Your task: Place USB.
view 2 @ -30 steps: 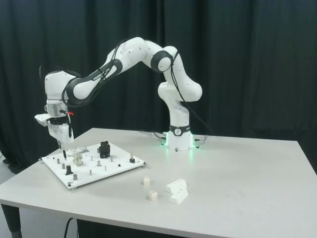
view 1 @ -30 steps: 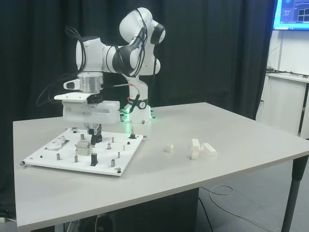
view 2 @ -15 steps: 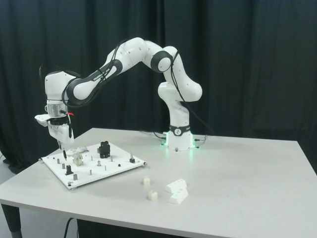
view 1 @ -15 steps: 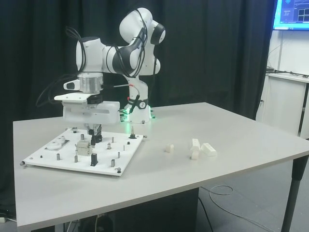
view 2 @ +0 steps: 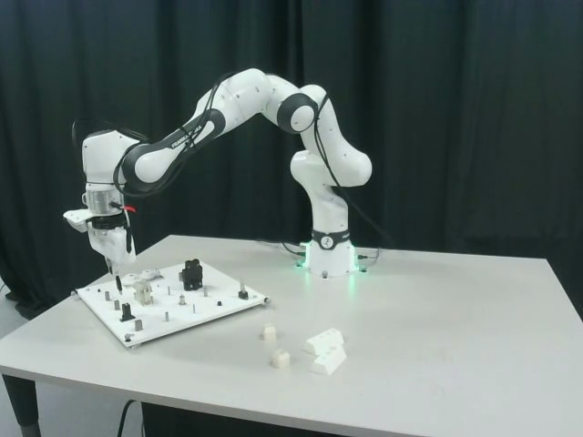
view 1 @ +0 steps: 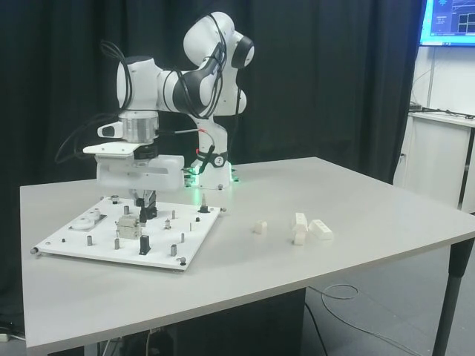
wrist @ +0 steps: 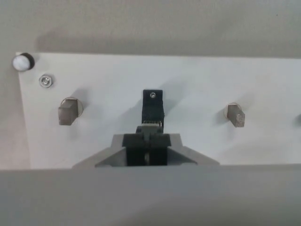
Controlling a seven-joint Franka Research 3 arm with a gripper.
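USB [wrist: 152, 109], small black block; pincer [wrist: 148, 141] apparently clamped.

The first room view stood off one side of the surface [view 1: 356, 222], looking across it with the arm [view 1: 185, 81] at far left and the board [view 1: 126, 237] nearest. The second room view faced the arm's base [view 2: 330, 250] head-on from farther back, the board [view 2: 168, 305] at its left. Both shared arm, board and surface. The wrist view looked down close on the board [wrist: 197, 84] past the end effector [wrist: 147, 146].
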